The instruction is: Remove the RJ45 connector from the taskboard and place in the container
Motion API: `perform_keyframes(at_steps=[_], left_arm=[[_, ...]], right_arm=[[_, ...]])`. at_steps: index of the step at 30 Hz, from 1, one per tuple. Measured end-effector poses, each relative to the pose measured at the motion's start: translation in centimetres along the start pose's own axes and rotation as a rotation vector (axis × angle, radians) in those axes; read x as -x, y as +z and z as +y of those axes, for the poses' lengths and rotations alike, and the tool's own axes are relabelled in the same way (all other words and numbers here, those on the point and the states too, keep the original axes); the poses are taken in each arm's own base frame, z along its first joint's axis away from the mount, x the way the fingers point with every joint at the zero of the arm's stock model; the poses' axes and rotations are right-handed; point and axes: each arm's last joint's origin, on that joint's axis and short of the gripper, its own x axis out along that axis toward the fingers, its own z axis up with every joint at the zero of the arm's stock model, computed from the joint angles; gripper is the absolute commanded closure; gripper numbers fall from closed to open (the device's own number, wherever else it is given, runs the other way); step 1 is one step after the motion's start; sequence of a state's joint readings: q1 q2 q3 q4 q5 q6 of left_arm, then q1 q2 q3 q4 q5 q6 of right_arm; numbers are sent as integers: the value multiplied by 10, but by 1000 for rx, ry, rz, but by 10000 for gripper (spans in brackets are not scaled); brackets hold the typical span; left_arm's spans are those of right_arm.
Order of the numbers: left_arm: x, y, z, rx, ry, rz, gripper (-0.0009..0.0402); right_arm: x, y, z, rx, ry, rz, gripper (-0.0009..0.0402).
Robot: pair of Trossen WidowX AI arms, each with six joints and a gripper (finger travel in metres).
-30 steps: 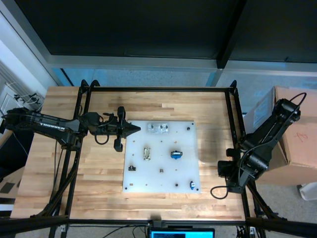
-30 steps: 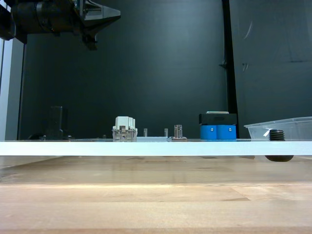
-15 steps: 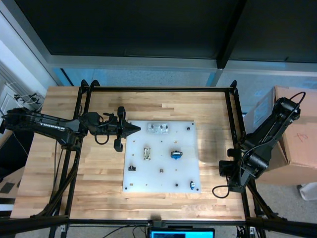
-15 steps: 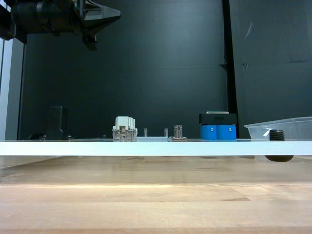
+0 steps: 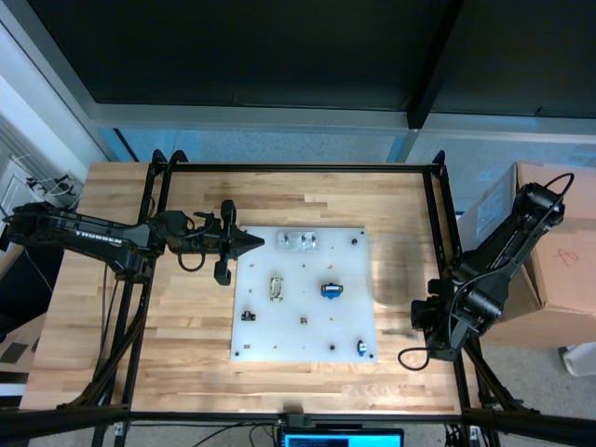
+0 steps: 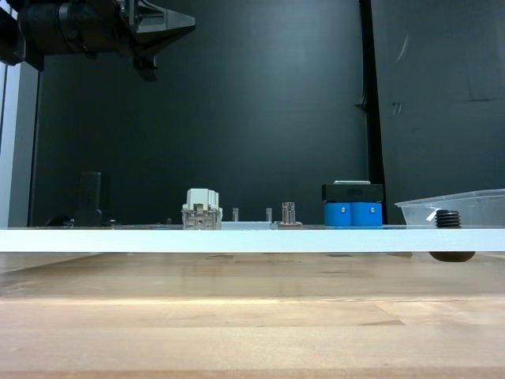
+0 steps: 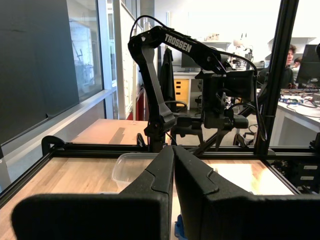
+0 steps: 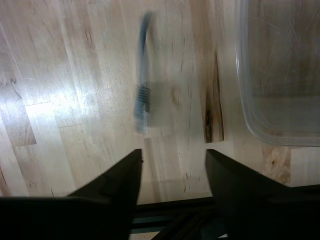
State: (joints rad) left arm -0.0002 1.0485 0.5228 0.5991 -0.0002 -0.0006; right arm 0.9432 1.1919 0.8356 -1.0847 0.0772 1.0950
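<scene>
From above, your left tool (image 5: 257,241) hangs over the ten o'clock corner of the taskboard (image 5: 298,326), its fingers pressed together and pointing toward three o'clock. Your right tool (image 5: 424,315) sits off the board's four o'clock side, over bare worktop (image 5: 186,326) and aimed down. You cannot pick out the RJ45 connector from this height.

At worktop level, the left tool (image 6: 188,24) is high at about ten o'clock, fingers together and well above the board (image 6: 237,239). On the board you see a pale connector block (image 6: 201,208) and a blue block (image 6: 353,212). The clear container (image 6: 473,199) stands at the three o'clock end. The right tool is out of this view.

Through the left wrist camera, the left tool (image 7: 173,150) shows both fingers (image 7: 155,175) shut flat against each other with nothing between them. Beyond them you see the container (image 7: 131,167) on the wood, and past it the right arm (image 7: 155,100).

Through the right wrist camera, the right tool (image 8: 173,152) has its fingers (image 8: 120,182) spread apart and holds nothing. Beyond the gap, the RJ45 connector (image 8: 145,106) lies free on the wood at the end of its blue cable (image 8: 145,45). It is blurred, and it lies near the container (image 8: 245,100) but outside its wall.
</scene>
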Motion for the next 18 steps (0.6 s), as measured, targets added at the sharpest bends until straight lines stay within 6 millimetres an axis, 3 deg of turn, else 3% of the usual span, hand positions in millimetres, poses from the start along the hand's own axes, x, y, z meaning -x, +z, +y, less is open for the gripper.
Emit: perform_keyframes(at_steps=[6,18], left_arm=[[0,0,0,0,0,0,393],[0,0,0,0,0,0,393]], right_arm=[[0,0,0,-23,2,-1,117],[0,1,1,-29,5,-11,114]])
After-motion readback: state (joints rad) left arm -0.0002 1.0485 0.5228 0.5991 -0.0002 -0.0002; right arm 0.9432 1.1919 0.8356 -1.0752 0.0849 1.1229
